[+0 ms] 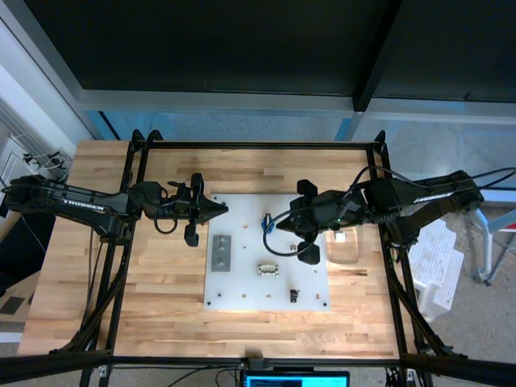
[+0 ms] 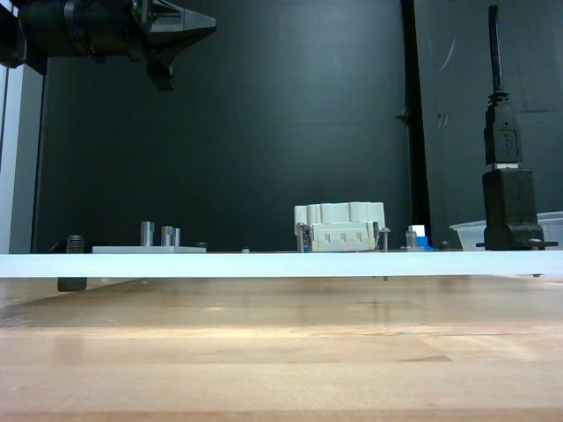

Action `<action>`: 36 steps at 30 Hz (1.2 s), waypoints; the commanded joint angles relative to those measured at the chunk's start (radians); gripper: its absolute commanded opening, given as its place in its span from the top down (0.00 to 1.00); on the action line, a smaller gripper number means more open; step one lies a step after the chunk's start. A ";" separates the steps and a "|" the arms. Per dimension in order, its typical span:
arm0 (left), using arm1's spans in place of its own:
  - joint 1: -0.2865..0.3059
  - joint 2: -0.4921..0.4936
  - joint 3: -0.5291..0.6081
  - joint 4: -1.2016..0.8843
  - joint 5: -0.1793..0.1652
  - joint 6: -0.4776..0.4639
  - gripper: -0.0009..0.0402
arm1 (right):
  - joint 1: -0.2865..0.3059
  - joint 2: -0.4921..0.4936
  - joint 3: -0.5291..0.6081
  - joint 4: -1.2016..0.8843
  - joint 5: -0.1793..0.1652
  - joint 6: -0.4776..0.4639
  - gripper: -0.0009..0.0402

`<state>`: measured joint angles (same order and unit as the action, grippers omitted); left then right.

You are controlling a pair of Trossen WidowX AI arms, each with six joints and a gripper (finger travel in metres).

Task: Pick the USB connector and install on taskboard

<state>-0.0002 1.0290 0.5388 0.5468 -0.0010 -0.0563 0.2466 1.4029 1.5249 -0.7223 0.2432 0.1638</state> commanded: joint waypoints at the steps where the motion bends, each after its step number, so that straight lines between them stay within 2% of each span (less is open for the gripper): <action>1: 0.000 0.000 0.000 0.000 0.000 0.000 0.98 | -0.022 -0.045 -0.098 0.121 -0.004 -0.021 0.98; 4: 0.000 0.000 0.000 0.000 0.000 0.000 0.98 | -0.050 -0.094 -0.196 0.241 -0.022 -0.028 0.98; 6: 0.000 0.000 0.000 0.000 0.000 0.000 0.98 | -0.072 -0.124 -0.267 0.338 -0.061 -0.028 0.98; 7: 0.000 0.000 0.000 0.001 0.000 0.000 0.98 | -0.082 -0.139 -0.302 0.386 -0.065 -0.032 0.98; 17: 0.000 0.000 0.000 0.000 0.000 0.000 0.98 | -0.142 -0.251 -0.593 0.818 -0.064 -0.068 0.98; 19: 0.000 0.000 0.000 0.000 0.000 0.000 0.98 | -0.149 -0.266 -0.640 0.882 -0.077 -0.076 0.98; 25: 0.000 0.000 0.000 0.000 0.000 0.000 0.98 | -0.163 -0.296 -0.755 1.070 -0.079 -0.086 0.98; 29: 0.000 0.000 0.000 0.000 0.000 0.000 0.98 | -0.168 -0.306 -0.795 1.111 -0.090 -0.092 0.98; 30: 0.000 0.000 0.000 0.000 0.000 0.000 0.98 | -0.173 -0.310 -0.802 1.111 -0.098 -0.092 0.98; 35: 0.000 0.000 0.000 0.000 0.000 0.000 0.98 | -0.223 -0.317 -0.834 1.130 -0.189 -0.065 0.98; 36: 0.000 0.000 0.000 0.000 0.000 0.000 0.98 | -0.224 -0.317 -0.837 1.136 -0.185 -0.068 0.98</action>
<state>-0.0002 1.0290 0.5388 0.5468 -0.0010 -0.0566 0.0238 1.0847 0.6926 0.4042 0.0612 0.0956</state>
